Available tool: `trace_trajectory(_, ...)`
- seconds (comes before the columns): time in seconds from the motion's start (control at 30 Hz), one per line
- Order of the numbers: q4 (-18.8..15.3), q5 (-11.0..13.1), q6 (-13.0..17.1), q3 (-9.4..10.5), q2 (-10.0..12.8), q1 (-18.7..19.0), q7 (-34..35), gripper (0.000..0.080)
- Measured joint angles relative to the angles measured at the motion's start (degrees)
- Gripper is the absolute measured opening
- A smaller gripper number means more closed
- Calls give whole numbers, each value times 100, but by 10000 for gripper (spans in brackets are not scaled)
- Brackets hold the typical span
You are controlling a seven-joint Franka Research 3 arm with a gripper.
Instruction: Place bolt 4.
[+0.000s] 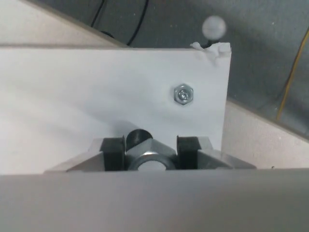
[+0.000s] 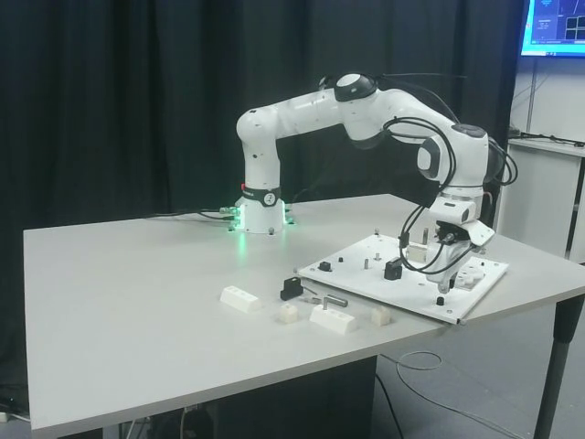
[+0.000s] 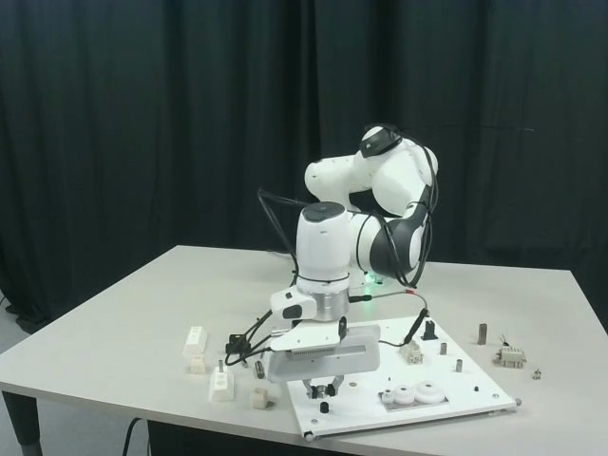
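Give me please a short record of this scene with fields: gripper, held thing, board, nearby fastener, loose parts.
gripper: gripper low over the board, closed on the bolt
held thing: grey metal bolt, seen end-on between the black fingers
board: flat white assembly board on the grey table
nearby fastener: grey hex nut near the board's corner
loose parts: small white blocks on the table beside the board

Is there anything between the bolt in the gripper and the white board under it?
Nothing visible does. The gripper holds the bolt over a bare part of the white board. The only nearby thing, a hex nut, lies apart to one side.
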Motion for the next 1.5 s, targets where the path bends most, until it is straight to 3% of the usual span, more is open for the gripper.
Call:
trace_trajectory(1.03, 0, 3, 210, 62, 56, 28, 141, 225)
trace_trajectory(1.27, 2, 0, 209, -7, 51, 50, 177, 225)
trace_trajectory(1.5, -41, -119, 100, -224, 52, 52, 179, 225)
